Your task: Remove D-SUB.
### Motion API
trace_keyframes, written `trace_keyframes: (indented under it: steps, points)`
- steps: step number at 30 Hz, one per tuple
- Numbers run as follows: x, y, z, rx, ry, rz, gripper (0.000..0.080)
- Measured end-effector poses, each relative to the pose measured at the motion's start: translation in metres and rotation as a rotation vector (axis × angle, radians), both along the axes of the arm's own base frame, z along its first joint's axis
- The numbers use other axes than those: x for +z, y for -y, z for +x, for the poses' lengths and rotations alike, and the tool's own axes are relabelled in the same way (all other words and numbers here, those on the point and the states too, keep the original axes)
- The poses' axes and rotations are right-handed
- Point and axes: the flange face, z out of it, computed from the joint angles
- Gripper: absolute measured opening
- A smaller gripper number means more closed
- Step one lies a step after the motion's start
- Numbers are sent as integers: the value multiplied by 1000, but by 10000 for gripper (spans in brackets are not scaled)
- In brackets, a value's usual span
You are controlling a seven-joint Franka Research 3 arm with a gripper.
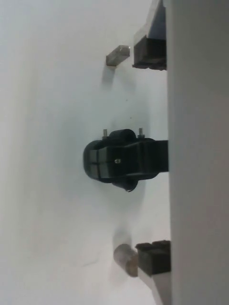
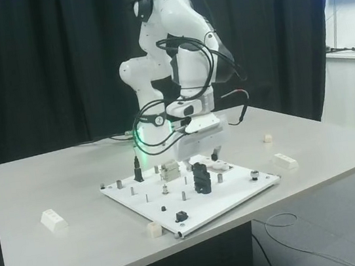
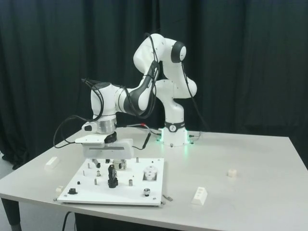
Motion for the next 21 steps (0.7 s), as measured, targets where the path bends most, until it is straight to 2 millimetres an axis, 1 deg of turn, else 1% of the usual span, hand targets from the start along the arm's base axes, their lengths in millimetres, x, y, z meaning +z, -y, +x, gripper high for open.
trace_keyframes:
  steps: [11,21]
  points:
    - [-13,6,-4,24,-34,6,800]
    - [-20,7,-6,41,-50,9,800]
